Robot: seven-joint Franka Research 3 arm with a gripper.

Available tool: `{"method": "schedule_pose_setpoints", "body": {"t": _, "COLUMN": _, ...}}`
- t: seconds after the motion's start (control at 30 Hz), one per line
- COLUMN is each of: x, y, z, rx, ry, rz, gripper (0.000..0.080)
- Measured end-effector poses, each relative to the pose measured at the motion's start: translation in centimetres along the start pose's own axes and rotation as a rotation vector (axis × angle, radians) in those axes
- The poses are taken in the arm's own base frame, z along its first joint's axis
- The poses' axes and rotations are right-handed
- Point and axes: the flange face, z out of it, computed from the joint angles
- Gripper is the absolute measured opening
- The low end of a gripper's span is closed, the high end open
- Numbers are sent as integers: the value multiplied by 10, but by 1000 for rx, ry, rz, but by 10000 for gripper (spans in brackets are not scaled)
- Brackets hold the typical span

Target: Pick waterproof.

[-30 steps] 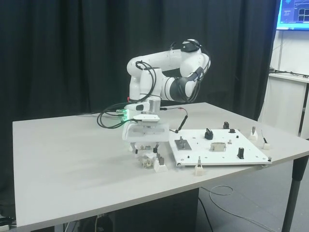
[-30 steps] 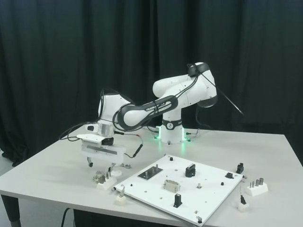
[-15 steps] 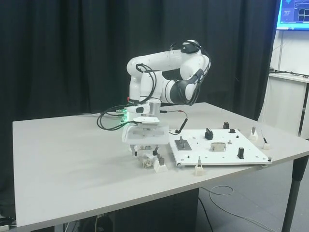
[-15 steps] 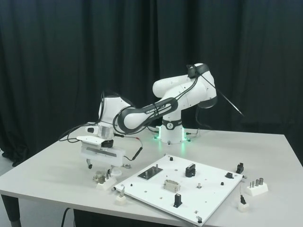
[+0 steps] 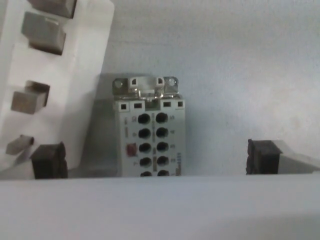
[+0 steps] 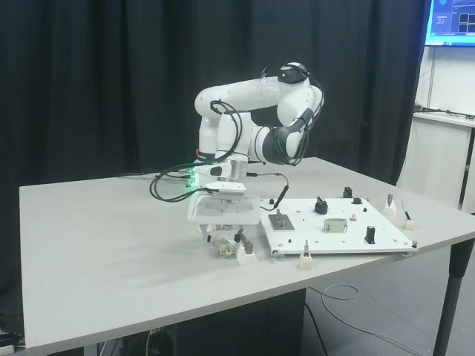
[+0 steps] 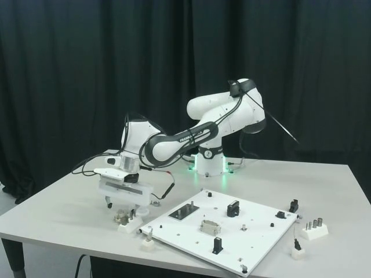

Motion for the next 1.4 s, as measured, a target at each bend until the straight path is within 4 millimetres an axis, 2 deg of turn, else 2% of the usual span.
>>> {"method": "schedule_pose_setpoints", "body": {"t": 0.37, "x": 1, "y": 0, "z": 0, "rx": -5, "ry": 9, "rz": -13, "gripper": 800}}
{"method": "schedule_pose_setpoints", "body": {"t": 1.4, "x": 7, "y": 0, "z": -4, "rx": -18, "ry": 15, "rz": -192, "gripper": 800}}
